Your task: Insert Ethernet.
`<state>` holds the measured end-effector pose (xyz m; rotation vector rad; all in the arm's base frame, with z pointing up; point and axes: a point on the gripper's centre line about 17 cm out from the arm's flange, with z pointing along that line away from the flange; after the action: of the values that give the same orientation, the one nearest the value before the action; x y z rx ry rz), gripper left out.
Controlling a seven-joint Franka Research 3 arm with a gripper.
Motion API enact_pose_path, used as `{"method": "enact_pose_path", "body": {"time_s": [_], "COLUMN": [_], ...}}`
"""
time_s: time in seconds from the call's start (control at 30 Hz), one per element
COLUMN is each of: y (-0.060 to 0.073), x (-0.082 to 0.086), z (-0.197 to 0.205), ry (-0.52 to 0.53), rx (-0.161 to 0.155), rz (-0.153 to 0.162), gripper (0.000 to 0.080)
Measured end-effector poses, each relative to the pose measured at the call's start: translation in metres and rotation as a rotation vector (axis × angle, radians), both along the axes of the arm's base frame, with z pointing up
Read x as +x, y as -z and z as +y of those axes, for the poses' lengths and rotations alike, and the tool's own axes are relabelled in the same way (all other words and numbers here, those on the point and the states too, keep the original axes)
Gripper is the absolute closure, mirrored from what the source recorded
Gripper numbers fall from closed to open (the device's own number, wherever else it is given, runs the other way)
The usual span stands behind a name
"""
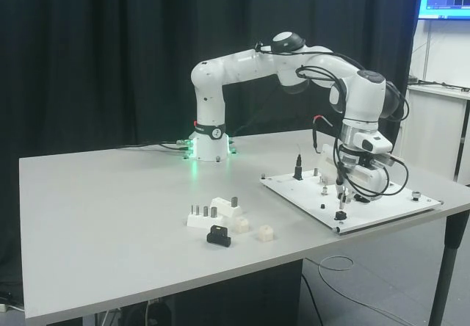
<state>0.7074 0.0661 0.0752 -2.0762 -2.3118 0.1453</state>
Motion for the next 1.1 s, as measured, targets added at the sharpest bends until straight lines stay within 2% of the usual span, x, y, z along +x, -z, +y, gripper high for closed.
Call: {"method": "enact_pose_path", "body": {"time_s": [1.1], "y": [0.0011], "x": [0.0021], "z": [-0.0024], "ry": [0.022], "rx": [-0.005], "rz": [-0.007], "gripper": [0.0729]}}
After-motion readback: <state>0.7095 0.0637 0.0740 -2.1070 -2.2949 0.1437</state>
